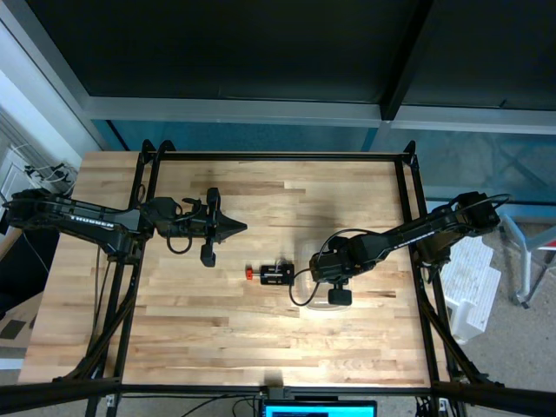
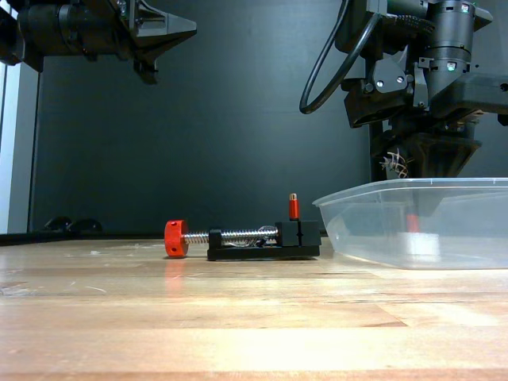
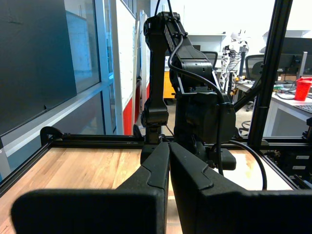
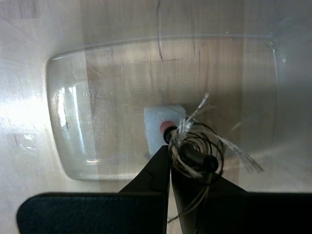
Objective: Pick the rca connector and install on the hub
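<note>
Reach favours the right gripper (image 1: 332, 276) from above: the one hub (image 1: 276, 275) lies lengthwise left-right just left of it, well apart from the parked left gripper (image 1: 234, 228), which is closed tight. At table height the hub sits just left of the one clear tray (image 2: 373, 230). The right wrist camera shows that gripper clamped on the single rca connector (image 4: 195, 157) over the tray.

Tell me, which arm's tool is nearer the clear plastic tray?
Right. The right tool hangs over the tray, pinching the rca connector; the left tool hovers high, well beyond the hub.
</note>
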`<state>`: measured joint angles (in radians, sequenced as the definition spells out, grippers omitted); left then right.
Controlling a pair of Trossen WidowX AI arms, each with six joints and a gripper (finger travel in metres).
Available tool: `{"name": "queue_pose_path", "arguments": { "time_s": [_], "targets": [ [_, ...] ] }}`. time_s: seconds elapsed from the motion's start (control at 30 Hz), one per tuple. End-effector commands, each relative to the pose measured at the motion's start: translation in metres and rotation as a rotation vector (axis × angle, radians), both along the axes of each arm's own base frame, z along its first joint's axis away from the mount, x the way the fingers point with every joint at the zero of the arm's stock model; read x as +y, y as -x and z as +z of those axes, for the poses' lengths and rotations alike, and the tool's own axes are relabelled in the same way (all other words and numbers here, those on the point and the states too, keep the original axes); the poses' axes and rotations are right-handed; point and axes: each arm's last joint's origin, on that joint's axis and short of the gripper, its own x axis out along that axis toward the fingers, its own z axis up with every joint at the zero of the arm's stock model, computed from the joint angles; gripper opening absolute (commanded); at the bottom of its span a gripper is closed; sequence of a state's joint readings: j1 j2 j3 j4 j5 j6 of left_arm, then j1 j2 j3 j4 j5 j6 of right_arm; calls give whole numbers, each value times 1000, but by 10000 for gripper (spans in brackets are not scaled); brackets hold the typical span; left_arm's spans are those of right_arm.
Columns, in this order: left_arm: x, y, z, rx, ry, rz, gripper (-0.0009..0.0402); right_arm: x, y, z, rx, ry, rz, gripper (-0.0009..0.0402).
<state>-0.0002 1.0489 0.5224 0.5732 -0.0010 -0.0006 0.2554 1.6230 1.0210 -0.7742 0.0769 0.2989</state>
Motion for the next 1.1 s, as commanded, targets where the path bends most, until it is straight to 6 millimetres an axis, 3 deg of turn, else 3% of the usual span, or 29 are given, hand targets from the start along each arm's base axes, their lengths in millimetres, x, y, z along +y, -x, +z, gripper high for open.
{"name": "queue_pose_path", "arguments": {
  "time_s": [0.03, 1.1],
  "targets": [
    [0, 0, 0, 0, 0, 0, 0, 0, 0, 0, 0, 0, 1, 0],
    [0, 0, 0, 0, 0, 0, 0, 1, 3, 4, 58, -37, 9, 0]
  ]
}}
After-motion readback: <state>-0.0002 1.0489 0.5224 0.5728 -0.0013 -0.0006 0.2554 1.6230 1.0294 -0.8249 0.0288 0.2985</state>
